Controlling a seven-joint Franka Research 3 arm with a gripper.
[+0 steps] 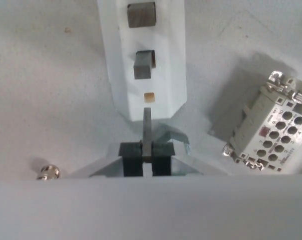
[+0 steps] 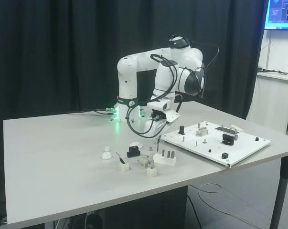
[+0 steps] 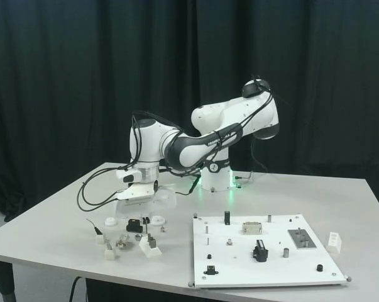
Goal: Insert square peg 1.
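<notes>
Wrist view, hand [image 1: 146, 159] gripping thin grey square peg [image 1: 146, 131]

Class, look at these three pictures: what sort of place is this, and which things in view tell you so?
Probably a robotics lab or test cell. A white robot arm is bolted to a grey table, black curtains close off the space, and a white assembly board with pegs and fixtures lies ready.

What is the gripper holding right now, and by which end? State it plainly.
The gripper holds a thin grey square peg. Its black fingers clamp one end; the free end points toward the small empty hole in the white peg holder block.
</notes>
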